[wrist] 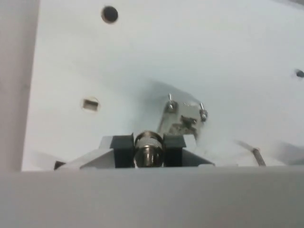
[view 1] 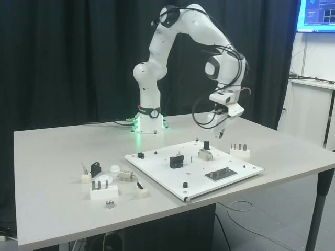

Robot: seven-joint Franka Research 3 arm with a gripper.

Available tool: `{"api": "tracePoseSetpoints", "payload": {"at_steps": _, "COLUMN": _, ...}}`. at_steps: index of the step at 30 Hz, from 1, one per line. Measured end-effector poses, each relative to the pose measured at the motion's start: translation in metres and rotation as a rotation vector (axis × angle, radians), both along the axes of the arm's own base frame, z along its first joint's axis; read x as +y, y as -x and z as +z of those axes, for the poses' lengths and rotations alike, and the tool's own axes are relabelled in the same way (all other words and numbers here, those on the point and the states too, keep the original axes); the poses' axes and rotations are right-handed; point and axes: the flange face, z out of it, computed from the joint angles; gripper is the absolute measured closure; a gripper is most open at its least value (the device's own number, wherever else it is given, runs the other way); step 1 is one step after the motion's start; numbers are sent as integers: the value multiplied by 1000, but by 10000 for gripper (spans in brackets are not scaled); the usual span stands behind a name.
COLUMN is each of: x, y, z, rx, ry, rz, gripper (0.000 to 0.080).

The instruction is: Insert BNC.

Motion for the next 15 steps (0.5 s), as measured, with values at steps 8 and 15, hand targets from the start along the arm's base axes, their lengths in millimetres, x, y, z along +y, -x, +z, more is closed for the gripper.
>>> {"api": "tracePoseSetpoints", "payload": {"at_steps": 8, "x": -20, "y": 16, "z": 2, "rx": -44, "ry": -19, "rz": -11, "gripper": 676}}
{"api": "tracePoseSetpoints", "payload": {"at_steps": 15, "x": -43, "y": 28, "z": 1, "rx": -86, "ry": 0, "rz": -8, "gripper": 676}}
